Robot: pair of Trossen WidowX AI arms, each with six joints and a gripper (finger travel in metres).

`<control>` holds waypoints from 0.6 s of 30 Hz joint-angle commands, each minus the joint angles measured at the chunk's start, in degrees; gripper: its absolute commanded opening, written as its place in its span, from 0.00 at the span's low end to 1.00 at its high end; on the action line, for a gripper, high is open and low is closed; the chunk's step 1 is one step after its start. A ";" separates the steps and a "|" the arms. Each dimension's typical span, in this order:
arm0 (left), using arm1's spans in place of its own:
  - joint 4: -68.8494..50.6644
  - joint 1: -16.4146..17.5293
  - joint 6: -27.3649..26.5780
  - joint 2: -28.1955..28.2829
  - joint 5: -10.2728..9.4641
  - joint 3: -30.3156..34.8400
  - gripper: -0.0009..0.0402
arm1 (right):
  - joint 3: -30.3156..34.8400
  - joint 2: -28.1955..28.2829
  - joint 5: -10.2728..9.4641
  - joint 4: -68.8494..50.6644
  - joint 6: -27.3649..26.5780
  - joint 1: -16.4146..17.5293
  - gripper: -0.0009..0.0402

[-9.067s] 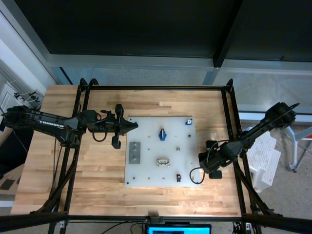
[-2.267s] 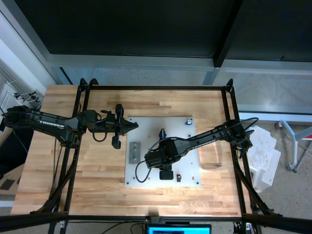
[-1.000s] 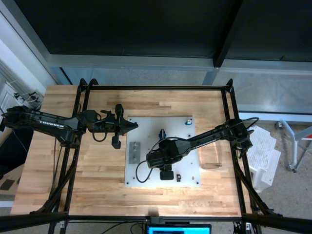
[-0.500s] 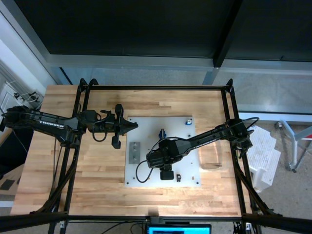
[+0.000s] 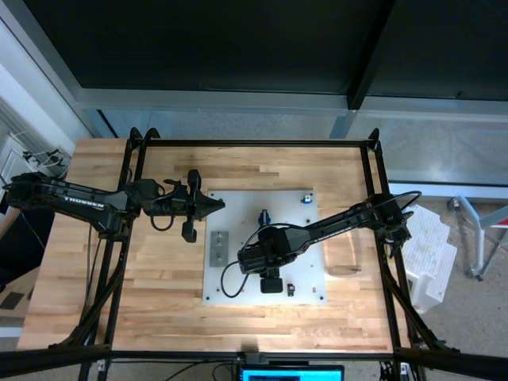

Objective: Pick the HAN10E connector and install on the hub

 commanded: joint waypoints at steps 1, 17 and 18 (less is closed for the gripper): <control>0.02 0.02 0.02 0.00 0.00 0.02 0.02 | 0.50 -0.07 -0.13 0.68 0.15 0.00 0.40; 0.02 0.02 0.02 0.00 0.00 0.02 0.02 | 0.50 -1.88 -1.20 -0.35 0.39 0.28 0.72; 0.02 0.02 0.02 0.00 0.00 0.02 0.02 | 0.48 -2.25 -1.18 -0.68 0.42 0.37 0.72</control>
